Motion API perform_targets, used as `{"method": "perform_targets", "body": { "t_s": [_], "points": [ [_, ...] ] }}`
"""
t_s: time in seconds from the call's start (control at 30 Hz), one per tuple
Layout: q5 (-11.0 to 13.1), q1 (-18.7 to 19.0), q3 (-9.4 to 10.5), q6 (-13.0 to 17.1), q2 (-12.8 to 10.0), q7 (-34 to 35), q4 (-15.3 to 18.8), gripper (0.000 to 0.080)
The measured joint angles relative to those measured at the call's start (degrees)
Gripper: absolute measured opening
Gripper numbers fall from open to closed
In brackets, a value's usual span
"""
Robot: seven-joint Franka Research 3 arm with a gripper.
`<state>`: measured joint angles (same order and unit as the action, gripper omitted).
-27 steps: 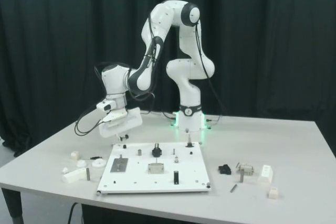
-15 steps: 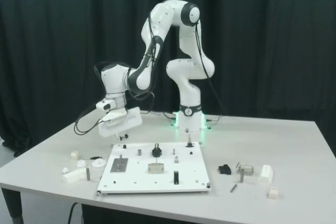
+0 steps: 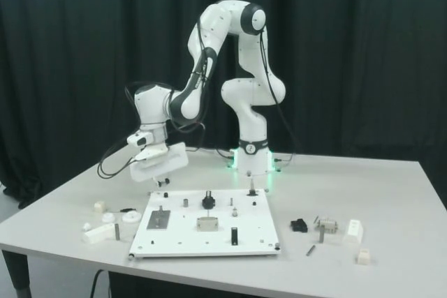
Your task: Place bolt 4.
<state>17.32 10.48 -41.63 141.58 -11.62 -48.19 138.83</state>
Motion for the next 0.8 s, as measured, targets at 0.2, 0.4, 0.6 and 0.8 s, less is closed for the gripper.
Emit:
{"method": "perform_targets", "body": {
  "t_s": [0.2,0.4,0.6,0.8],
  "points": [
    [0.01,-0.27,-0.23,3.07,-0.99,3.05,-0.61,0.0225],
    [0.24,-0.83,-0.84,6.25,-3.90,5.41,-2.58,0.0225],
    [1.59,-2.11,-0.88,7.78,-7.88,6.67,-5.62,0.0225],
    [5.02,-3.38,-0.75,7.76,-11.98,6.69,-8.92,0.0225]
  ]
}}
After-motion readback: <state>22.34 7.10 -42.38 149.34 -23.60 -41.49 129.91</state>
